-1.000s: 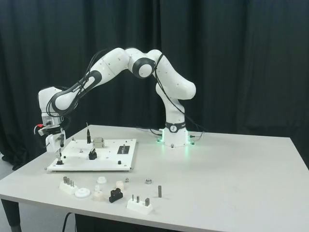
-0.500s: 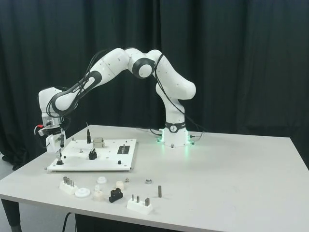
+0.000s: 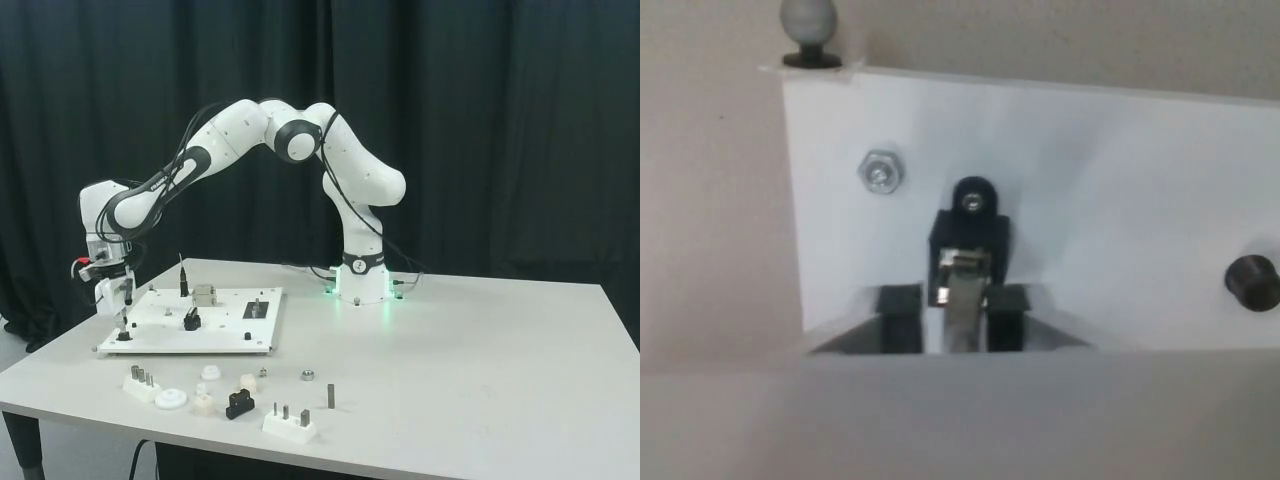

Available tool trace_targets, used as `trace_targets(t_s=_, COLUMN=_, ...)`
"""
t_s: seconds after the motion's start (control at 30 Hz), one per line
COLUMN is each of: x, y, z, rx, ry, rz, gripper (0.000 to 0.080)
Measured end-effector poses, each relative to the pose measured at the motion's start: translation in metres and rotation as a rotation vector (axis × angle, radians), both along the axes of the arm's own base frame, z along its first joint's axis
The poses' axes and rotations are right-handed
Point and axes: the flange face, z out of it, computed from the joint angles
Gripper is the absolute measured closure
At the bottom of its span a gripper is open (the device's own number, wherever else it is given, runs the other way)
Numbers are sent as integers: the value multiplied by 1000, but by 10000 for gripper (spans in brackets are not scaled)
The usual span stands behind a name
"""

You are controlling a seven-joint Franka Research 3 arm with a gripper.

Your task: Insert Ethernet.

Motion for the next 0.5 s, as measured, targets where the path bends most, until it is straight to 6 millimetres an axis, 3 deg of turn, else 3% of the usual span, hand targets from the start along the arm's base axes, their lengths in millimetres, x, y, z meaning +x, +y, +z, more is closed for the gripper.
trace_targets(t_s=0.1, x=5, y=2, z=7, rx=-5, ry=-9, rz=15, gripper=731)
trace_targets(t_s=0.13, x=6, y=2, z=10, rx=-7, ry=-12, rz=18, gripper=527)
trace_targets(t_s=0.3, x=9, y=5, z=28, rx=-4, ry=-19, rz=14, gripper=527)
trace_targets(t_s=0.33, x=8, y=5, z=32, rx=-4, ry=-19, rz=10, gripper=168)
trace_targets(t_s=0.5, x=7, y=5, z=49, rx=-7, ry=-16, rz=-3, gripper=168)
